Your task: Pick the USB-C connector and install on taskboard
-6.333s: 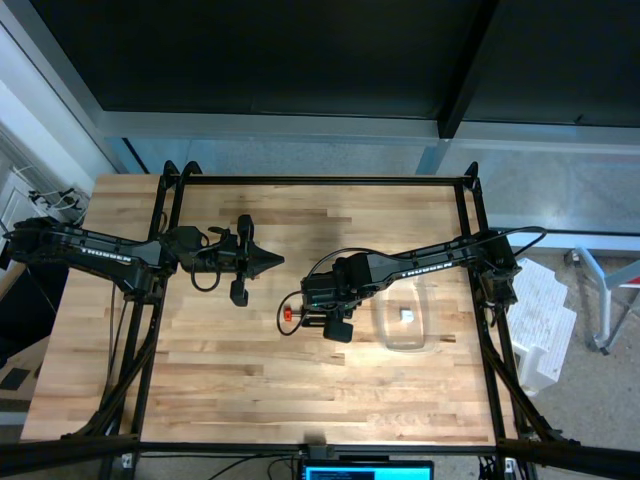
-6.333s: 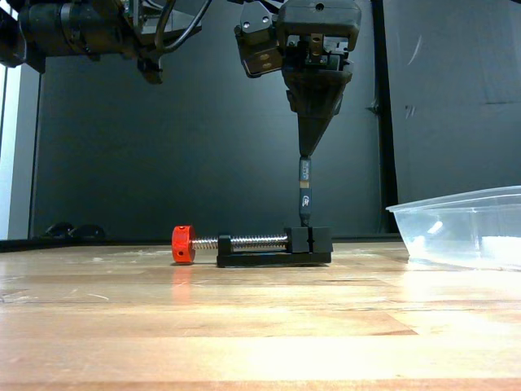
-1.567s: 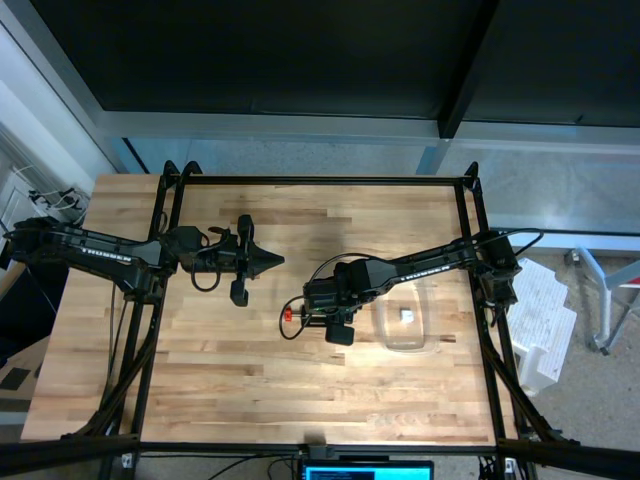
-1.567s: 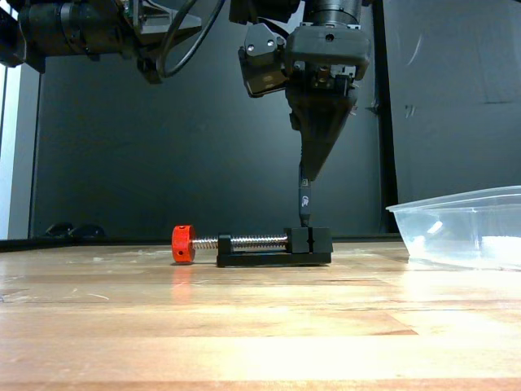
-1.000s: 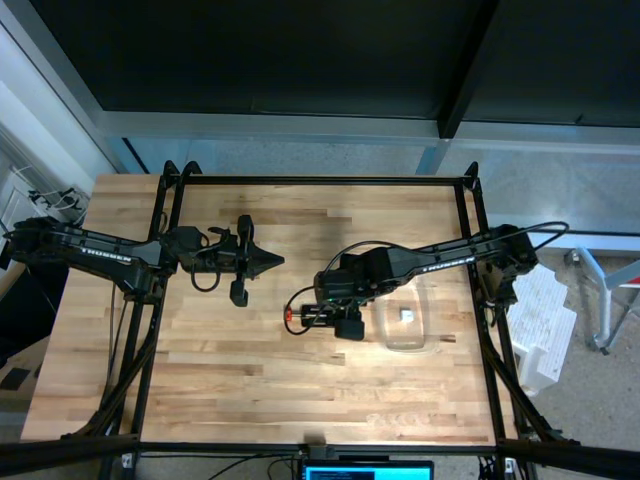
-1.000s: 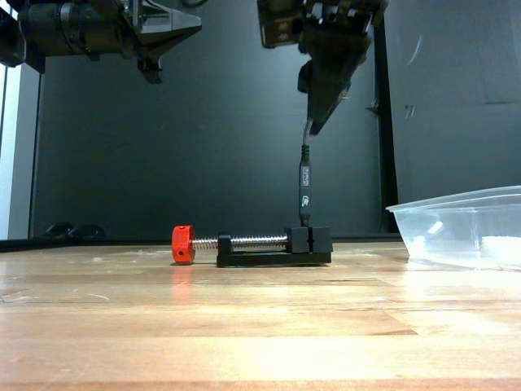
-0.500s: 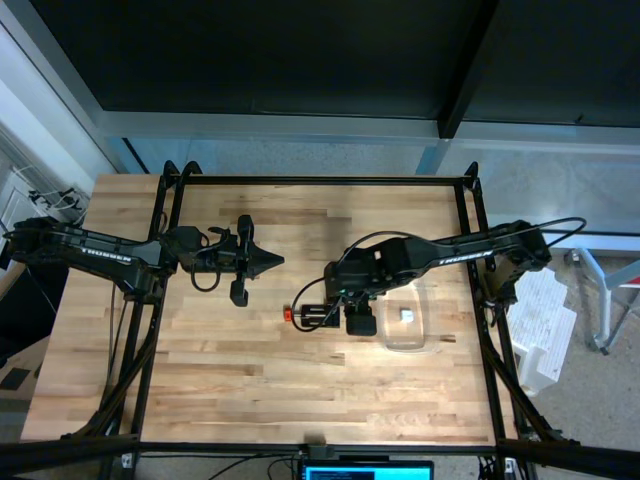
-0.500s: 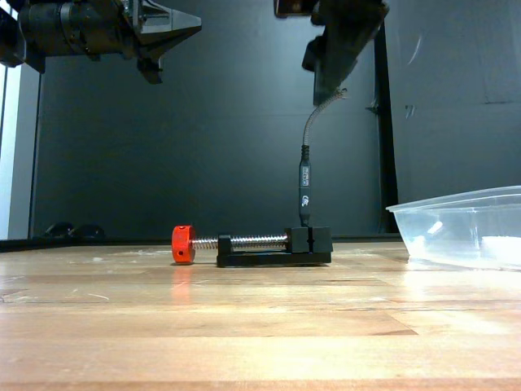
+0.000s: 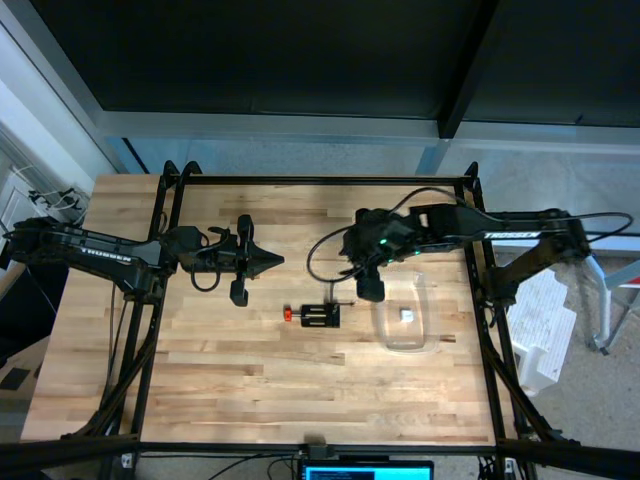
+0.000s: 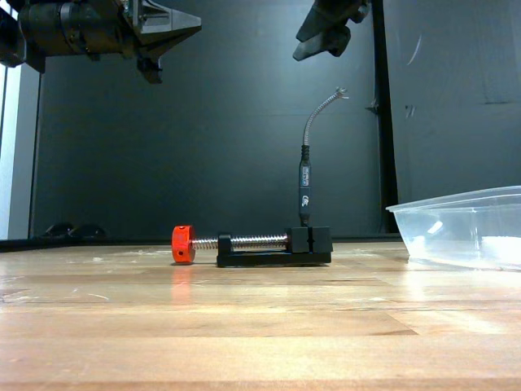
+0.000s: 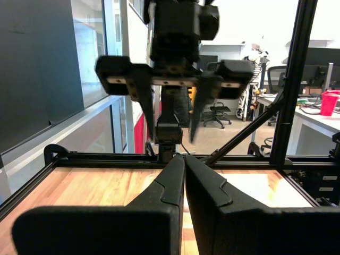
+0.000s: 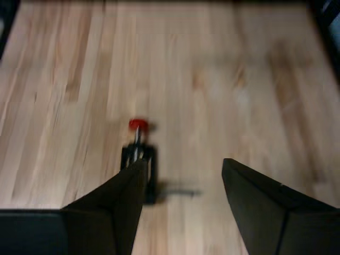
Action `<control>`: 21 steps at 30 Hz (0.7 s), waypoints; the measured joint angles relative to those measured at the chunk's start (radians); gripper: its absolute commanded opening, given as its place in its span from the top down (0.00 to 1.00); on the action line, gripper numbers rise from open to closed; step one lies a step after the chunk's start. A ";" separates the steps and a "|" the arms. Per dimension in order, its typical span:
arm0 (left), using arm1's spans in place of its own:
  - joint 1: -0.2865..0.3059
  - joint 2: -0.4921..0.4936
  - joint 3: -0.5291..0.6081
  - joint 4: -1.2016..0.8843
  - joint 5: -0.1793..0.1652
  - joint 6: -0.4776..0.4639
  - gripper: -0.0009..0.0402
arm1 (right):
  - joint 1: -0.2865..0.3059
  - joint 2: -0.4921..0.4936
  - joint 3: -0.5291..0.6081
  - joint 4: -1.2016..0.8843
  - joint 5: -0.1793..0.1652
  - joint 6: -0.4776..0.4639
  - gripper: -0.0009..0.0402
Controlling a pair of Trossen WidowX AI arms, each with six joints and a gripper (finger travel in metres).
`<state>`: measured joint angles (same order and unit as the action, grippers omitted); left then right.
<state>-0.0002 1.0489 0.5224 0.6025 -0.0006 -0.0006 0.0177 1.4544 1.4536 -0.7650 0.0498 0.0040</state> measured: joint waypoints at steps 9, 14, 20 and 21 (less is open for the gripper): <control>0.000 0.000 0.000 0.000 0.000 0.000 0.98 | -0.024 -0.211 -0.343 0.492 -0.071 -0.014 0.95; 0.000 0.000 0.000 0.000 0.000 0.000 0.98 | -0.025 -0.293 -0.510 0.754 -0.069 -0.013 0.96; 0.000 0.000 0.000 0.000 0.000 0.000 0.98 | -0.037 -0.360 -0.670 0.991 -0.043 -0.005 0.98; 0.000 0.000 0.000 0.000 0.000 0.000 0.98 | -0.038 -0.370 -0.694 1.034 -0.038 0.002 0.98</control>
